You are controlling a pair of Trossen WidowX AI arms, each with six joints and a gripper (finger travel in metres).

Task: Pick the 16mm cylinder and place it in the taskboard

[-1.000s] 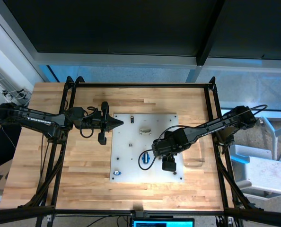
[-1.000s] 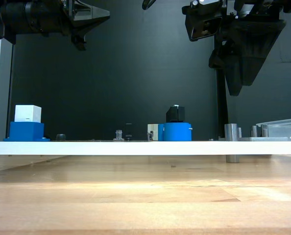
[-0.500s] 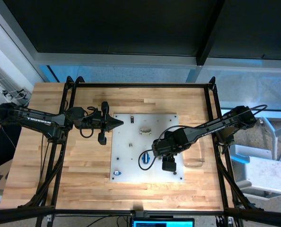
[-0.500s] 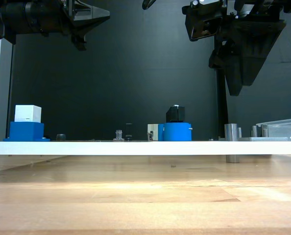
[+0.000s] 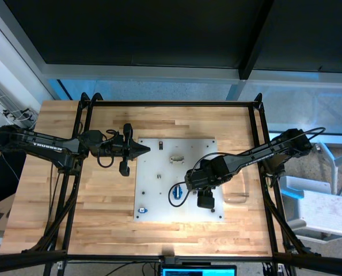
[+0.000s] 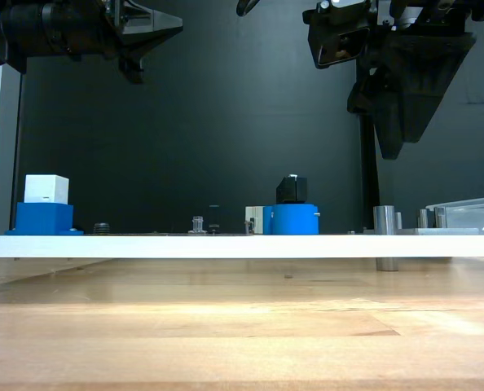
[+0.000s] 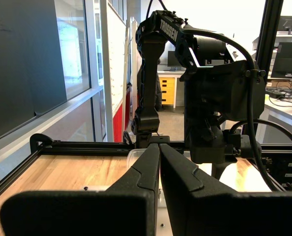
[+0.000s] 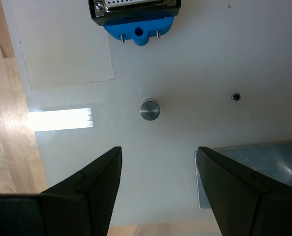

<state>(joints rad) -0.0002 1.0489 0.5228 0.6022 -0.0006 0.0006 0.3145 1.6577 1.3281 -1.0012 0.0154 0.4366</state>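
Left hand (image 7: 159, 150) closed, level, high; right hand (image 8: 159, 152) open, pointing down.

We see the right gripper (image 8: 158, 164) spread wide, high over the flat white taskboard (image 8: 210, 59). There's clear air down to the small dull-grey round 16mm cylinder (image 8: 150, 109), bare board around it. The clear plastic tray (image 8: 254, 162) crowds one finger and the blue upright fitting (image 8: 134, 24) stands near. The left gripper (image 7: 159, 147), fingers together, hangs over the board's left edge, well apart.
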